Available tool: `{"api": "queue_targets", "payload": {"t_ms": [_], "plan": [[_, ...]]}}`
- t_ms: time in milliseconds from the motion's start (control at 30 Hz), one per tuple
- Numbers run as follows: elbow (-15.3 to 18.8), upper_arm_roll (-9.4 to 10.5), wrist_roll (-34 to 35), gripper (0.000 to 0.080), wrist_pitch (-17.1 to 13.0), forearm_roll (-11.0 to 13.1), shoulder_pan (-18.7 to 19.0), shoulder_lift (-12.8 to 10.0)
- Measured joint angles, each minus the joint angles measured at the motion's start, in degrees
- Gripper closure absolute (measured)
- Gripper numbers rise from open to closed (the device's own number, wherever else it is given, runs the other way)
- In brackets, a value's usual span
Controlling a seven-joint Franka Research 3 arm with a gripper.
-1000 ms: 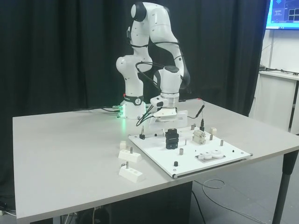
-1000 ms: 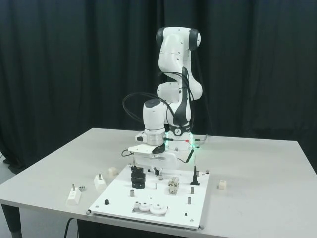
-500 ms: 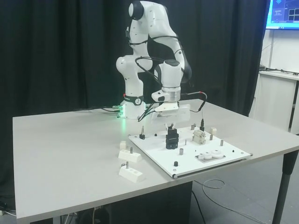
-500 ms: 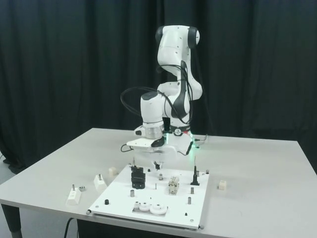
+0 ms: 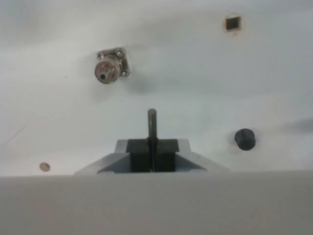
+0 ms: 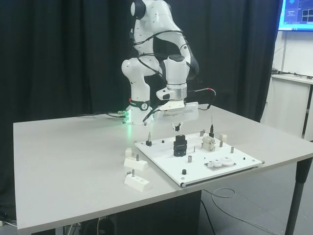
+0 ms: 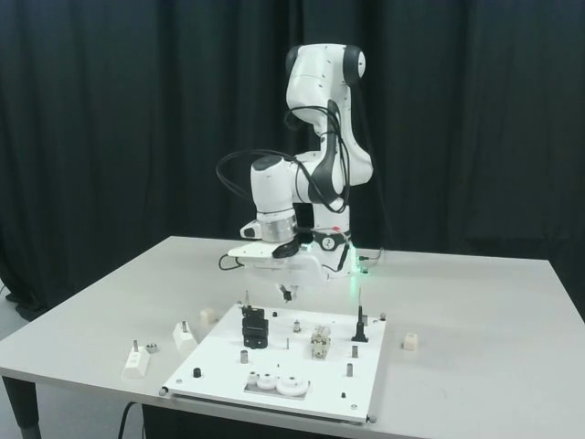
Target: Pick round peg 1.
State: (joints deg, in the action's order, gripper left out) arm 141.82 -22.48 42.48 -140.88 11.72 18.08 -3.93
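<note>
Now round peg 1 [image 5: 152, 128] upright in gripper [image 5: 152, 159]

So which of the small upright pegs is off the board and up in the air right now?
The thin grey round peg gripped between the gripper's jaws, lifted clear above the white board. The other pegs stand on the board or in the white blocks beside it.

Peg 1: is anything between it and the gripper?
Nothing visible. In the wrist view the gripper is shut on the thin peg, held in the air above the white board.
</note>
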Motion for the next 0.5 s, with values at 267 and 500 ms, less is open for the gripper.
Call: {"api": "queue_targets", "payload": {"t_ms": [267, 500], "plan": [[0.0, -0.39, 2.1, 0.0777, 0.5, 0.0, 0.0, 0.6], [0.0, -0.51, 3.5, 0.0777, 0.6, 0.0, 0.0, 0.7]]}}
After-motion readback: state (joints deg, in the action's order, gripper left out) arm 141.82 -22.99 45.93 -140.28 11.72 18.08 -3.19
